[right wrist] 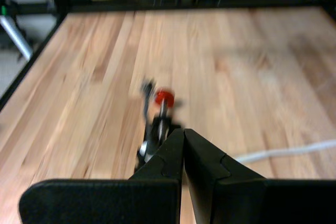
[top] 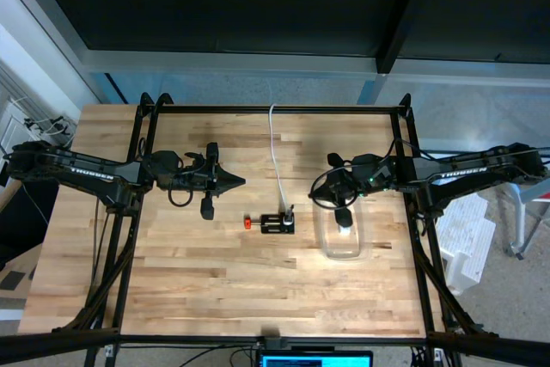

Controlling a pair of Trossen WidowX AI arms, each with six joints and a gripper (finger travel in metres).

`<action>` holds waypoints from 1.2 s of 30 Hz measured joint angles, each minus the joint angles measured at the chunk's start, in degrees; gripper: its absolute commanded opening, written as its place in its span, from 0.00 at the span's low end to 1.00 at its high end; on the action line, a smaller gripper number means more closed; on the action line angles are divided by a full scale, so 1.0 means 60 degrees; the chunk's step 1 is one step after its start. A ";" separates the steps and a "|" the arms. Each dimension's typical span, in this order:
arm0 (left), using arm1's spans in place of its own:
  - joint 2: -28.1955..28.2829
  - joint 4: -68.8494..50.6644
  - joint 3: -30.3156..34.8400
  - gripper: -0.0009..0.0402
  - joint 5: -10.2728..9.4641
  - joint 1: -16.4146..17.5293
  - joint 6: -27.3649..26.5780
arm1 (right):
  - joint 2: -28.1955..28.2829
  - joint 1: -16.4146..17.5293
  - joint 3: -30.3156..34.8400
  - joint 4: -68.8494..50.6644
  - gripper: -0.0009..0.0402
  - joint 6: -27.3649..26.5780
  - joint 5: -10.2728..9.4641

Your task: Remove the power plug from the receptacle and place in the container

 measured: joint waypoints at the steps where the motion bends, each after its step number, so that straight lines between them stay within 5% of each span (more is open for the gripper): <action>1: -0.0004 -0.0004 0.0000 0.02 0.0000 0.0000 0.0000 | 0.0000 0.0051 0.0131 -0.0361 0.02 0.0004 0.0025; 12: -0.0004 -0.0011 0.0000 0.02 0.0000 0.0000 0.0000 | 0.0790 0.0390 0.1963 -0.3738 0.05 0.0153 0.0550; 26: -0.0004 0.0000 0.0000 0.02 0.0000 0.0000 0.0004 | 0.3064 0.0535 0.3978 -0.5818 0.47 0.1308 0.0539; 36: -0.0004 -0.0004 0.0000 0.02 0.0000 0.0000 0.0004 | 0.4492 0.0645 0.5111 -0.6182 0.57 0.1337 0.0543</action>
